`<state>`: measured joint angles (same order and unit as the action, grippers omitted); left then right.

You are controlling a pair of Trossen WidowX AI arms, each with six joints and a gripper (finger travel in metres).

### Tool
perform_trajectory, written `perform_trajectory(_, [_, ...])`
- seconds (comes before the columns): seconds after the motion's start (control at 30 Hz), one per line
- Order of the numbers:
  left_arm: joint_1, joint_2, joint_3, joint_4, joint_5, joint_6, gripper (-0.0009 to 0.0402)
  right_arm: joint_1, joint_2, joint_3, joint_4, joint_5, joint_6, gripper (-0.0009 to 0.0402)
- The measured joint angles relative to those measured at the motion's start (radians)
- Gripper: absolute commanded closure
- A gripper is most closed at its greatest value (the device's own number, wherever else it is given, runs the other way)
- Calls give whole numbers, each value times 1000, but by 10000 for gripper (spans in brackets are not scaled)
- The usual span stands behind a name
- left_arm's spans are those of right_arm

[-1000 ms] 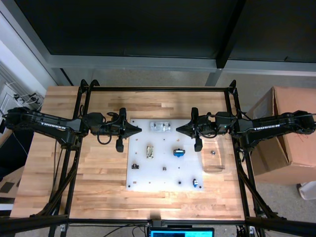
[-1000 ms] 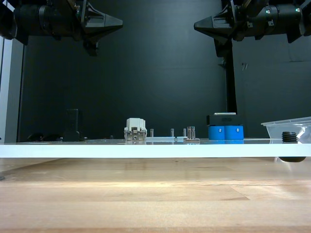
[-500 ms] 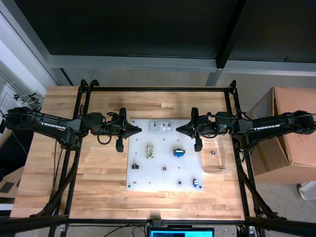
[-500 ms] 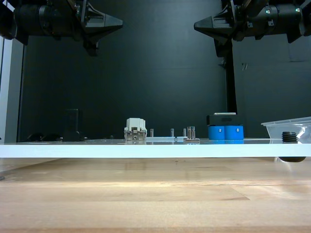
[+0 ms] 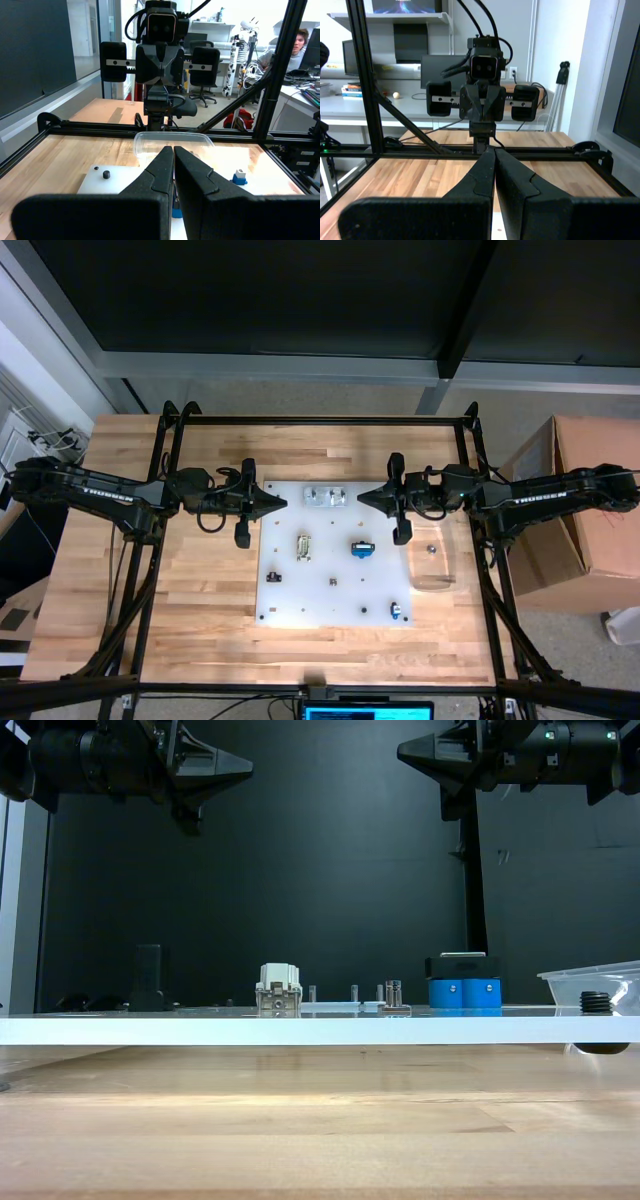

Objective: Pick the M12 nut and place it on its threads and fasten

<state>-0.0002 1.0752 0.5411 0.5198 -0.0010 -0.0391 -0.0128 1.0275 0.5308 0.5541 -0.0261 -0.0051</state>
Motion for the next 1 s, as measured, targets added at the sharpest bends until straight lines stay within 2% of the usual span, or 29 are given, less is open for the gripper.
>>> perform_trajectory(0.1, [0,0,0,0,0,0,393,0,-2,23,-105,-86,-2,393])
perform_trajectory(0.23, [0,0,0,0,0,0,393,2,-5,99,-450,-190,-47,393])
perform_trajectory(0.33, [0,0,0,0,0,0,393,7,-5,190,-795,-222,-143,393])
perform_trajectory(0.4, [0,0,0,0,0,0,393,20,-5,245,-1009,-221,-250,393])
perform_trajectory(0.47, [0,0,0,0,0,0,393,39,-5,289,-1182,-214,-436,393])
perform_trajectory(0.53, [0,0,0,0,0,0,393,61,-5,319,-1319,-188,-640,391])
perform_trajectory(0.6, [0,0,0,0,0,0,393,79,-3,340,-1415,-134,-767,385])
perform_trajectory(0.67, [0,0,0,0,0,0,393,85,4,354,-1473,-93,-784,374])
perform_trajectory(0.87, [0,0,0,0,0,0,393,102,28,361,-1652,-81,-885,324])
perform_trajectory(1.0, [0,0,0,0,0,0,393,137,46,361,-1740,-6,-982,292])
